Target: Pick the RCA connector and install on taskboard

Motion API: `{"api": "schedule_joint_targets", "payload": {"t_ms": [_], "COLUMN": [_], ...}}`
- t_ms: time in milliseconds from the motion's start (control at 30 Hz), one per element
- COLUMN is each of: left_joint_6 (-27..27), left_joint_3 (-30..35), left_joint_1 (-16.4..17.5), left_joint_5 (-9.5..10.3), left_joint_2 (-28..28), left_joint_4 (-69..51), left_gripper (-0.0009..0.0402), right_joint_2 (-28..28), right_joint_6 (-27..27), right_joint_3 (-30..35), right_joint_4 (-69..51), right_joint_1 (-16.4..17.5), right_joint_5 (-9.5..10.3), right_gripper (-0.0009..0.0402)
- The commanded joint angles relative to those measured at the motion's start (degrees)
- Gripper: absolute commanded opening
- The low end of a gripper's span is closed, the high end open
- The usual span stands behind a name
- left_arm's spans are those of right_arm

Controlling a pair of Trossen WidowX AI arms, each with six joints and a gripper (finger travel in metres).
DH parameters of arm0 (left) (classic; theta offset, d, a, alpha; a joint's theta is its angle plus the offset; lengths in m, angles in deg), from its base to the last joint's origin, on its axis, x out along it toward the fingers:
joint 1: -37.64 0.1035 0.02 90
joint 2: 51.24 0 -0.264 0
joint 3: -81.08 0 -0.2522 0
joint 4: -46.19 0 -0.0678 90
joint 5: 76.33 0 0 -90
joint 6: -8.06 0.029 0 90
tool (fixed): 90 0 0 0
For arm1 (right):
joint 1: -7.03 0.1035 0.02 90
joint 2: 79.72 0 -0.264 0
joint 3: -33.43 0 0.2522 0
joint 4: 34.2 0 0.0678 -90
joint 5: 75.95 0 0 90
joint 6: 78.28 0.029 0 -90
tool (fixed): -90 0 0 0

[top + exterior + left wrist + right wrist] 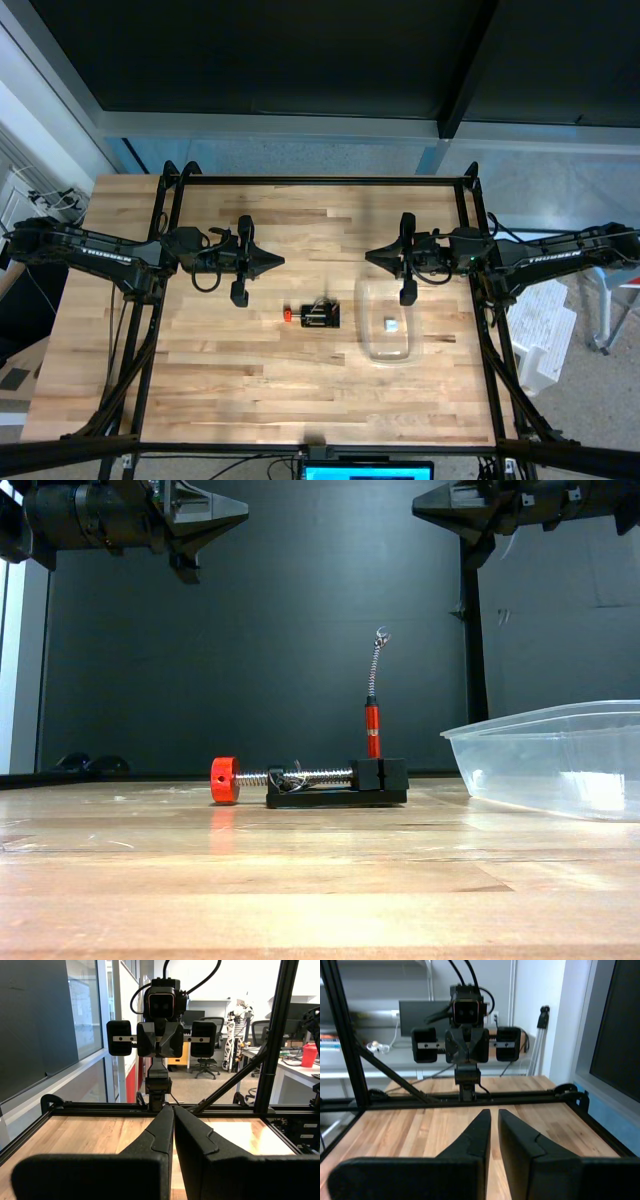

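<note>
Left claw (279, 262) clenched, fingers (161, 1125) pressed together, hanging high over the left half of the table (250, 385), tip pointing inward, nothing held. Below it and further right, near the table's middle, the black block (321, 318) lies flat, red knob (288, 315) at its left end. Plug (372, 727) stands upright on the block's right end: red lower body, silvery coiled spring above, leaning slightly at the top. Clear tray (362, 322) just right of the block, apart from it, a small white square (391, 324) inside. Right claw (368, 257) high above the tray's far edge, clenched to a thin slit, nothing held.
</note>
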Motion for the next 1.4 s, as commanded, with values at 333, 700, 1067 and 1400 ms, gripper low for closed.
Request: {"api": "schedule_joint_targets", "payload": {"t_ms": [333, 700, 1067, 1400], "left_joint_6": [0.0, 0.0, 0.0, 0.0], "left_joint_3": [0.0, 0.0, 0.0, 0.0], "left_joint_1": [0.0, 0.0, 0.0, 0.0], "left_joint_5": [-0.02, -0.02, -0.02, -0.02], "left_joint_2": [0.0, 0.0, 0.0, 0.0], "left_joint_4": [0.0, 0.0, 0.0, 0.0], "left_gripper": [0.0000, 0.0000, 0.0000, 0.0000], "right_joint_2": [2.5, 2.5, 2.5, 2.5], "right_joint_6": [0.1, 0.1, 0.1, 0.1], "right_joint_3": [-3.4, -3.4, -3.4, -3.4], "right_joint_4": [3.0, 1.8, 1.8, 0.9], "right_joint_1": [-1.4, -1.4, -1.4, -1.4], "right_joint_5": [4.37, 4.24, 3.85, 3.85], "right_gripper": [0.0000, 0.0000, 0.0000, 0.0000]}}
